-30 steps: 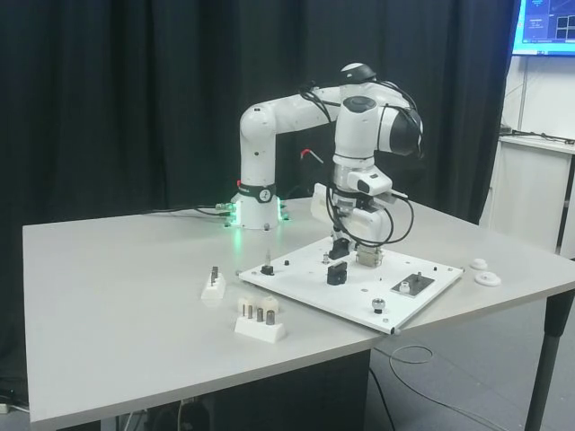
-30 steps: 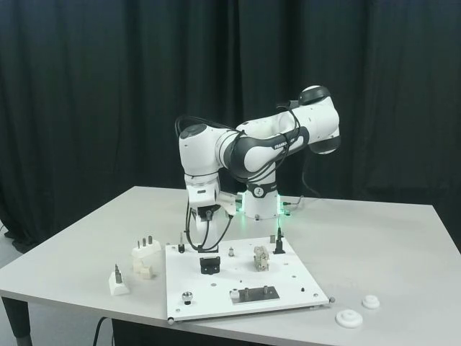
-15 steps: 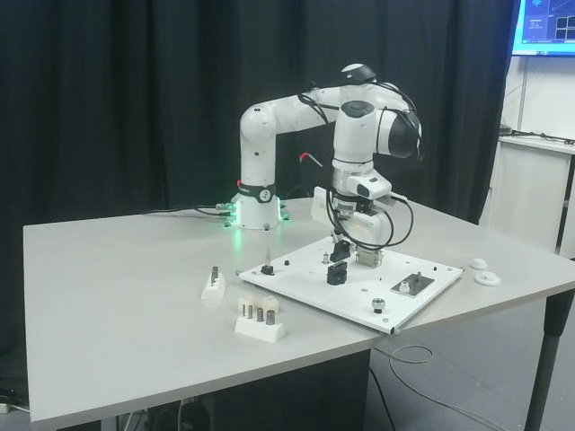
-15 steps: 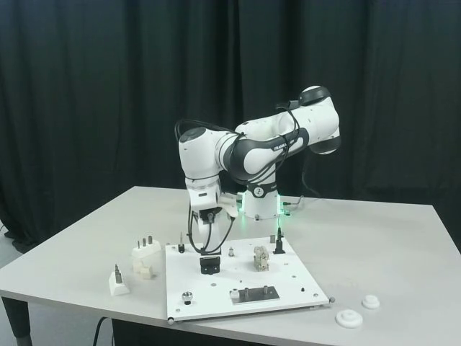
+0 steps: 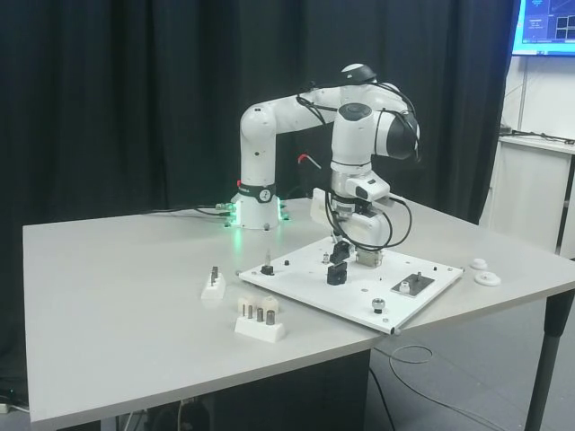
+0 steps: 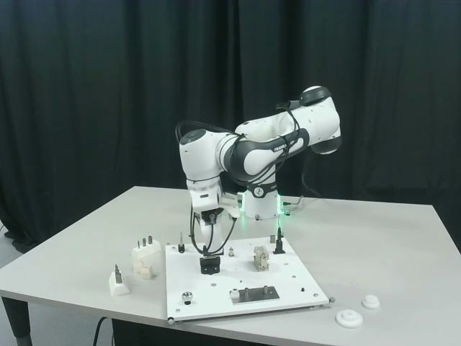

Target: Insert D-SUB.

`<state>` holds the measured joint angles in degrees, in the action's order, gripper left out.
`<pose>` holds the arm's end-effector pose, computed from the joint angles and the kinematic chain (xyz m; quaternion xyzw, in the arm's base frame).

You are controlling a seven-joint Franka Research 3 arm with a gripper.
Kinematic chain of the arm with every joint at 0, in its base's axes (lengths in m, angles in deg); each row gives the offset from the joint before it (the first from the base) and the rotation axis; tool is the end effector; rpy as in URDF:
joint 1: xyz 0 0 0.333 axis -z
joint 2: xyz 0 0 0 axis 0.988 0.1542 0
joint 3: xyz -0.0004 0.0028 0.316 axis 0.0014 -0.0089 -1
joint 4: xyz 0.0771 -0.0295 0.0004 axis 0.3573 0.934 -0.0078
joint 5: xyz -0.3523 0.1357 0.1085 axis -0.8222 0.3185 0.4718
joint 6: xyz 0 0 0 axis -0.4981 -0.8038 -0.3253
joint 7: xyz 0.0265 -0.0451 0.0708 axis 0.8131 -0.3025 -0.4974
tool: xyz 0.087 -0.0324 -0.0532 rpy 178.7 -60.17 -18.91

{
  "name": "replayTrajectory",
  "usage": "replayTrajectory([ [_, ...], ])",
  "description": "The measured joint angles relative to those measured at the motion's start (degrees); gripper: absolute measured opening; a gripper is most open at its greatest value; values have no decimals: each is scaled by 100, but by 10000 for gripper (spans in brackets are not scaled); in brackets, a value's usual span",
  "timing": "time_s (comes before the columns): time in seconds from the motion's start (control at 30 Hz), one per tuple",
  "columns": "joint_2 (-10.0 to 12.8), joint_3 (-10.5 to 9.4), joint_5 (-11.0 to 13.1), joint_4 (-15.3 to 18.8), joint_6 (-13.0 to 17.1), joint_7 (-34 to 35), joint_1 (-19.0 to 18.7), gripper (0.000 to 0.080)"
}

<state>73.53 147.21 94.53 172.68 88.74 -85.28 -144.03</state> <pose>0.5730 -0.0411 0.2614 -0.8542 -0.5091 0.0454 0.0950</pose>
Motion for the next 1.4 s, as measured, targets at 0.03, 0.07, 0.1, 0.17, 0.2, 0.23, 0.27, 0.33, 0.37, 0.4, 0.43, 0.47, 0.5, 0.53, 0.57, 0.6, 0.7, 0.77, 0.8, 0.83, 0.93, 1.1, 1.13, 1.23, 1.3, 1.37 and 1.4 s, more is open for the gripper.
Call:
replayTrajectory([
  [0.03,0,0,0,5,0,-6,-4,153],
  [0.07,0,0,0,8,0,-13,-7,153],
  [0.1,0,0,0,11,0,-22,-9,153],
  [0.17,0,0,0,16,0,-44,-14,153],
  [0.2,0,0,0,19,0,-58,-17,153],
  [0.23,0,0,1,23,0,-69,-19,153],
  [0.27,0,0,2,27,0,-76,-23,153],
  [0.33,0,0,6,40,1,-93,-32,153],
  [0.37,0,0,9,47,4,-108,-37,153],
  [0.4,0,0,12,56,9,-129,-44,153],
  [0.43,0,0,14,65,15,-150,-50,153],
  [0.47,0,0,17,75,25,-171,-56,153],
  [0.5,0,1,20,83,34,-184,-62,153],
  [0.53,0,2,23,90,42,-190,-67,153],
  [0.57,0,3,26,97,51,-193,-73,153],
  [0.6,0,3,29,103,59,-195,-78,153],
  [0.7,0,4,38,123,103,-203,-95,153],
  [0.77,0,4,42,135,140,-209,-107,153],
  [0.8,0,4,43,141,157,-210,-113,153],
  [0.83,0,4,44,146,172,-210,-120,153],
  [0.93,0,4,54,163,246,-210,-141,153],
  [1.1,-1,4,85,227,396,-210,-201,153],
  [1.13,0,4,92,246,420,-210,-218,153],
  [1.23,0,4,111,307,496,-210,-274,153],
  [1.3,-1,4,118,343,544,-210,-311,153],
  [1.37,-1,0,122,380,602,-210,-350,153],
  [1.4,-1,-1,124,399,624,-210,-369,153],
])
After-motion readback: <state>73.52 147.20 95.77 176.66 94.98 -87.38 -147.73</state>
